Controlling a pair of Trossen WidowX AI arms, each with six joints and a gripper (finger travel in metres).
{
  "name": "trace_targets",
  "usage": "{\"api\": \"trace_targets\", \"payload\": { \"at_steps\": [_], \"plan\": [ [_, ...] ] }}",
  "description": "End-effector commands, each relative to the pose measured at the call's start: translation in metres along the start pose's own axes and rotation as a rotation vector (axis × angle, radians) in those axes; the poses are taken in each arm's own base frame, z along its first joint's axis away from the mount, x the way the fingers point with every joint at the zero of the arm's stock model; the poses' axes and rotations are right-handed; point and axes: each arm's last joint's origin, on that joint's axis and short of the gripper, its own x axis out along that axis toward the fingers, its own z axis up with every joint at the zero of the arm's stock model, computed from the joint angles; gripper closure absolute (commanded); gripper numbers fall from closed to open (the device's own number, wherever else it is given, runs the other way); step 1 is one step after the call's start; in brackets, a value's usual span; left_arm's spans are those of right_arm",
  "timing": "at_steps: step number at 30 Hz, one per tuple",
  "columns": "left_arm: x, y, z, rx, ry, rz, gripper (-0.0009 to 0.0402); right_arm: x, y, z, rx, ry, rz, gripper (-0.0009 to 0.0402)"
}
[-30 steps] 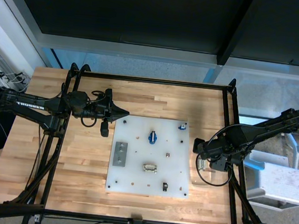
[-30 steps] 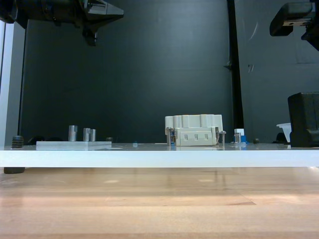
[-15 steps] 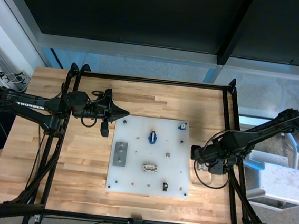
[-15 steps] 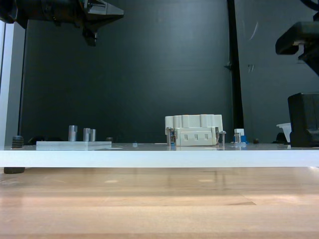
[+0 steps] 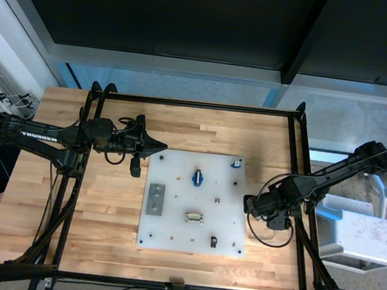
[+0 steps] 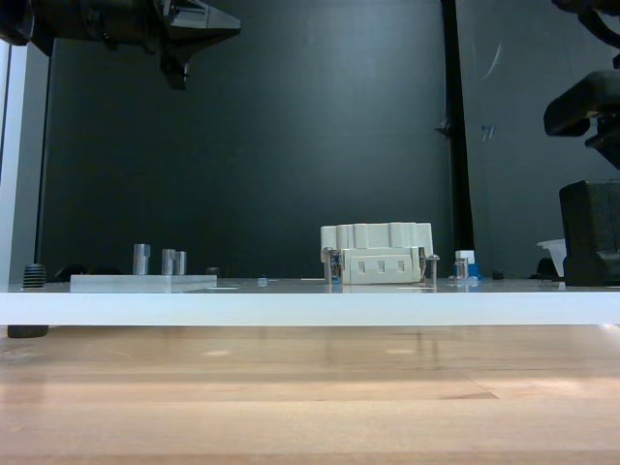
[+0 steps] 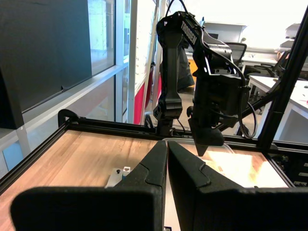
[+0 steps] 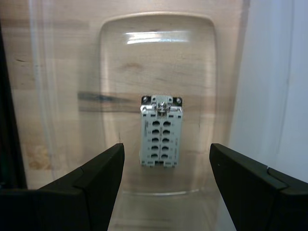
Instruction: Pick the HAN10E connector and install in the HAN10E hub
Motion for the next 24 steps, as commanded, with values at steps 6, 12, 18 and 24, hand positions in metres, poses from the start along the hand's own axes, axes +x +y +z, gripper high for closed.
{"api": "trace_targets", "payload": {
  "at_steps": [6, 12, 18, 24],
  "plan": [
    [0.000, 0.000, 0.000, 0.000, -0.001, 0.000, 0.0392, 0.017, -0.003, 0.000, 0.000, 0.000, 0.000, 0.0146],
    [0.000, 0.000, 0.000, 0.000, -0.001, 0.000, 0.0392, 0.029, 0.000, -0.001, 0.002, 0.002, 0.006, 0.0146],
    [0.000, 0.000, 0.000, 0.000, -0.001, 0.000, 0.0392, 0.037, 0.005, -0.004, 0.005, 0.010, 0.022, 0.0146],
    [0.000, 0.000, 0.000, 0.000, -0.001, 0.000, 0.0392, 0.045, 0.007, -0.006, 0.006, 0.006, 0.013, 0.0147]
  ]
}}
